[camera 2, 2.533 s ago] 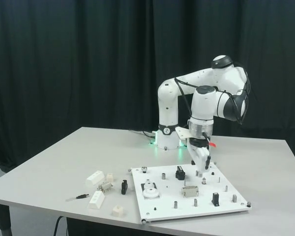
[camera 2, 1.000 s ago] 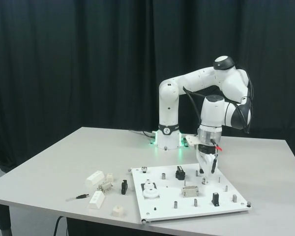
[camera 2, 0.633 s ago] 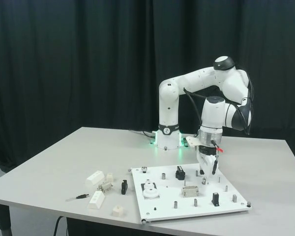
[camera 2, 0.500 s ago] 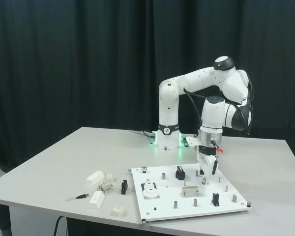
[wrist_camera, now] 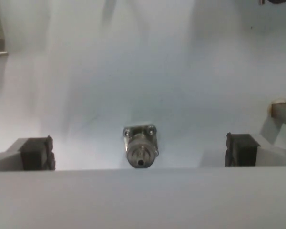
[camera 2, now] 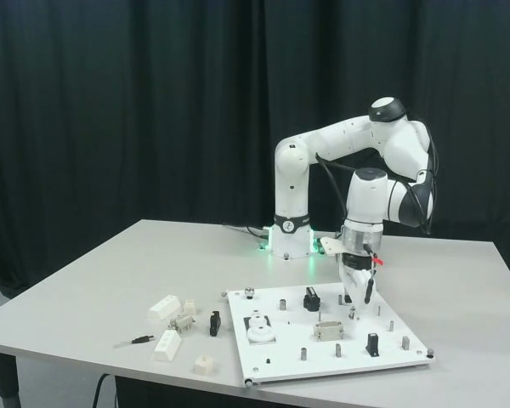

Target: Remove BNC.

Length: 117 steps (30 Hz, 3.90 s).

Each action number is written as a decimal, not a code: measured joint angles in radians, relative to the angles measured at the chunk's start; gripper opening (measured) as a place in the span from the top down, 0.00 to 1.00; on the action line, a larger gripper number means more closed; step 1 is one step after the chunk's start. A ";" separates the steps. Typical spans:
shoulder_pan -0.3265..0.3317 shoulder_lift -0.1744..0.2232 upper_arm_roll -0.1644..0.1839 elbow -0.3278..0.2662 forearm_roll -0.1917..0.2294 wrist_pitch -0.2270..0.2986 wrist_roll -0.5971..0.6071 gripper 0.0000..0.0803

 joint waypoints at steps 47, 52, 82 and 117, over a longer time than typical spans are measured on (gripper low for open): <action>-0.015 -0.002 0.012 0.001 0.000 0.009 -0.017 0.84; -0.015 -0.003 0.011 0.001 0.000 0.008 -0.054 0.84; -0.036 -0.021 0.019 0.011 0.001 -0.004 -0.329 0.84; -0.040 -0.022 0.021 0.016 0.003 -0.007 -0.714 0.84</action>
